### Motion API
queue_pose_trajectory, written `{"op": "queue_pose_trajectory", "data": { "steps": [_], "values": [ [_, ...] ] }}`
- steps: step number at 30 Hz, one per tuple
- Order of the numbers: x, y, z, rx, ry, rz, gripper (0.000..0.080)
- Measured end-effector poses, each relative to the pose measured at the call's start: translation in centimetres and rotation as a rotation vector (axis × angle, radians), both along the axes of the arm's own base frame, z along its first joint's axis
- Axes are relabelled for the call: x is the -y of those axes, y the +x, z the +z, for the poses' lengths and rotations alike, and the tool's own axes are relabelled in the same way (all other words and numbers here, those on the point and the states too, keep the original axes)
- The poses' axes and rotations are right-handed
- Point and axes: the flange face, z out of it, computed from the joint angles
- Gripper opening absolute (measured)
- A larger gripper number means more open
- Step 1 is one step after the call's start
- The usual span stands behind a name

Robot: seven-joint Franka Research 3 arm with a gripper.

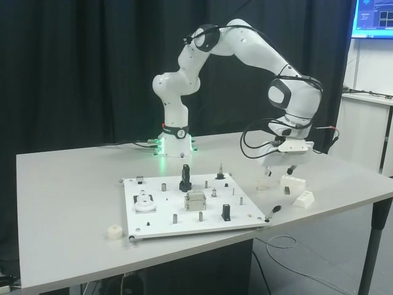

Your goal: Remove round peg 2.

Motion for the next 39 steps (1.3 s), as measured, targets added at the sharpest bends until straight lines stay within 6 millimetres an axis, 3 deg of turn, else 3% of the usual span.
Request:
{"op": "queue_pose_trajectory", "data": {
  "steps": [21, 39],
  "values": [
    [10.1, 1.5, 0.1, 0.051, -0.015, -0.019, 0.0800],
    [14.8, 1.8, -2.1, 0.117, 0.006, -0.087, 0.0800]
  ]
}}
